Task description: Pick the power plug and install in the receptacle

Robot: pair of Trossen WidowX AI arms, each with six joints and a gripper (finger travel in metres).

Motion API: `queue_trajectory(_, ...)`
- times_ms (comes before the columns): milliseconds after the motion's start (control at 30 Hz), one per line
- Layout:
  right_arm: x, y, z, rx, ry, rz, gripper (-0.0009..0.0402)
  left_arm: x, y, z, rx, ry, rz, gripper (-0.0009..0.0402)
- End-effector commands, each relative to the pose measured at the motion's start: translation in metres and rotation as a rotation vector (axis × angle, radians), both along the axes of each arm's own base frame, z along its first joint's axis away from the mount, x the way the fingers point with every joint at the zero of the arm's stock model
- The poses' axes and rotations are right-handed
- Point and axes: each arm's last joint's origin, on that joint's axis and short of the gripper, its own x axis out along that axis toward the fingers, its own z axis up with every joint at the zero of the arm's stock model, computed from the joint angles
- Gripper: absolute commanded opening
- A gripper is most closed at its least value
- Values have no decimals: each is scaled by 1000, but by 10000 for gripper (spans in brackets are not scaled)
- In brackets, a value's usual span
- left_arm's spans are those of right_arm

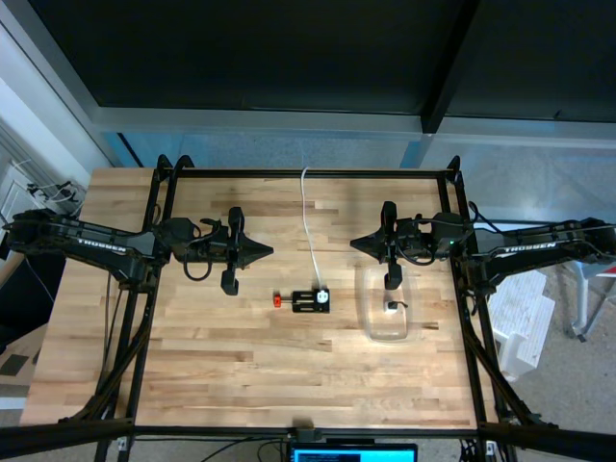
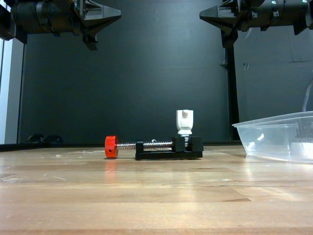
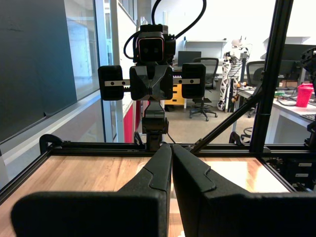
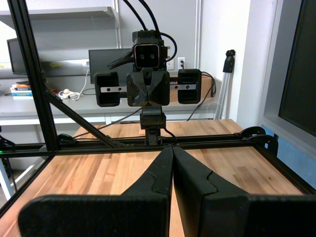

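Observation:
The receptacle (image 1: 323, 297) is a small white socket block standing upright in a black vise (image 1: 306, 301) with a red-orange knob (image 1: 276, 300), at mid-table; its white cable (image 1: 309, 221) runs to the far edge. In the low view the receptacle (image 2: 184, 121) rises above the vise (image 2: 168, 148). The power plug (image 1: 398, 305) shows as a tiny dark piece inside the clear tray (image 1: 371, 327). My left gripper (image 1: 270, 252) hovers shut, high and left of the vise. My right gripper (image 1: 352, 243) hovers shut, high above the tray's far end. Both are empty (image 3: 171, 148) (image 4: 173, 148).
A tiny white block (image 1: 390, 308) lies beside the plug in the tray (image 2: 274, 139). A black frame (image 1: 308, 174) runs around the wooden table (image 1: 221, 366). Each wrist view shows the opposite arm facing it across the table.

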Motion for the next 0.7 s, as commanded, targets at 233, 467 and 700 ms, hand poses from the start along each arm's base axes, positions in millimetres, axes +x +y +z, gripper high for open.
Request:
queue_trajectory(233, 0, 0, 4, 0, -13, 7, 0, 0, 0, 0, 0, 0, 0, 0)
queue_trajectory(467, -5, 6, 5, 9, 243, 77, 0, 0, 0, 0, 0, 0, 0, 0)
queue_trajectory(700, -21, 17, 13, 5, 504, 124, 0, 0, 0, 0, 0, 0, 0, 0)
